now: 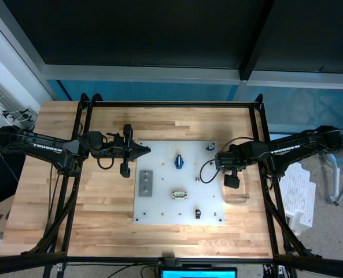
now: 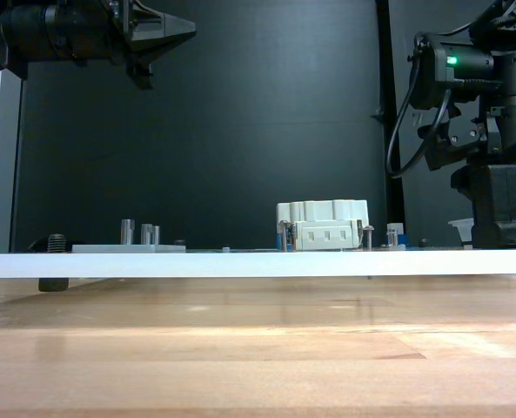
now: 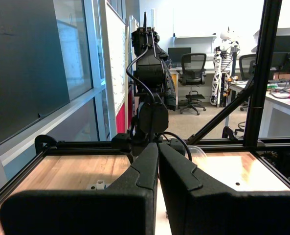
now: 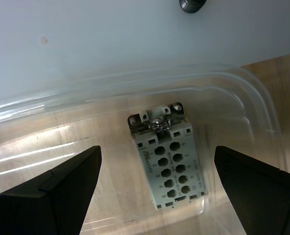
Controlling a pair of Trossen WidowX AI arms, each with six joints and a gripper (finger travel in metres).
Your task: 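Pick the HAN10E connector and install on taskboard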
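The HAN10E connector (image 4: 167,159), a pale grey block with two rows of round holes and a metal clip at one end, lies flat in a clear plastic tray (image 4: 242,105). My right gripper (image 4: 157,152) hangs open above it, one finger on each side and neither touching it. In the high view that gripper (image 1: 232,180) is over the tray (image 1: 236,198) just off the right edge of the white taskboard (image 1: 159,208). My left gripper (image 1: 140,150) is shut and empty, held high by the board's left edge. A pale socket (image 1: 180,196) sits mid-board.
On the board stand a grey metal block (image 1: 145,184), a blue part (image 1: 179,161) and a small black part (image 1: 198,214). A black frame (image 1: 171,105) rings the wooden table. In the low view the socket (image 2: 323,225) rises above the board's edge (image 2: 240,264).
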